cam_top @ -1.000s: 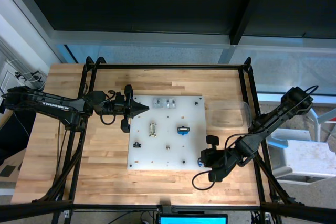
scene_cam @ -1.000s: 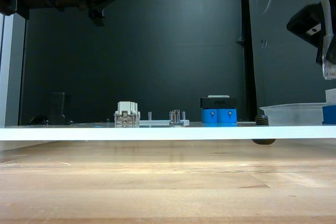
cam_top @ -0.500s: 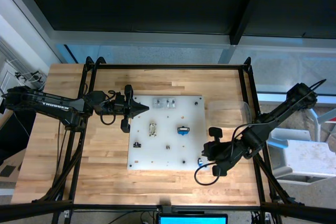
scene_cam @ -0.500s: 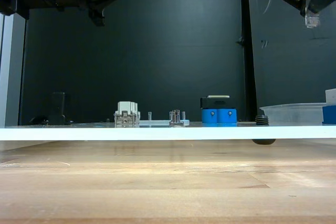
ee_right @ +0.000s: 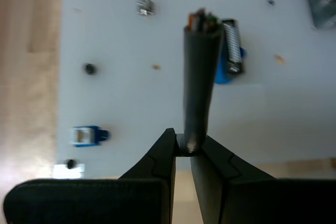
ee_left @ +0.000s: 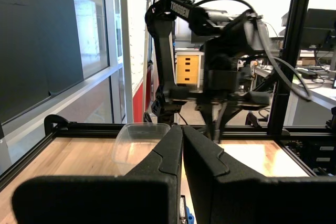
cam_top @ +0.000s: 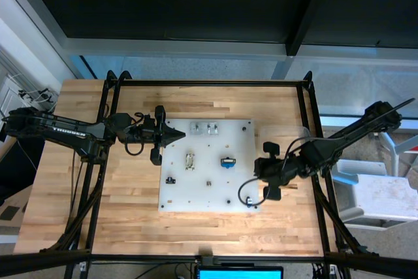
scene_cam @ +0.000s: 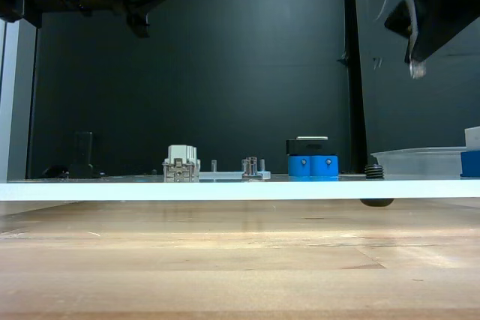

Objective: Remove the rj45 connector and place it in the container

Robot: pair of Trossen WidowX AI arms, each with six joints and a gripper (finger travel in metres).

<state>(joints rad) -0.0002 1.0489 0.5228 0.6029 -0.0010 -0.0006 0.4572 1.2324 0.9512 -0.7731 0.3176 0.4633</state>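
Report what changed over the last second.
The right tool, shut on its cable, carried the rj45 connector higher and away from the near edge, toward the container. The left tool, shut above the left edge of the white board, and the parts on it stayed put.

One word could be read, and it showed twice: TROSSEN.
From above, pale capitals spelled TROSSEN along the long black link of the left arm (cam_top: 65, 130), behind the left gripper (cam_top: 181, 134), which hung with its fingers pressed together over the left edge of the board. In the left wrist view the same TROSSEN ran along the upper black link of the right arm (ee_left: 181, 8), whose right gripper (ee_right: 182, 142) was clamped on the rj45 connector (scene_cam: 416, 70) above the board. No other lettering or numbers were readable.
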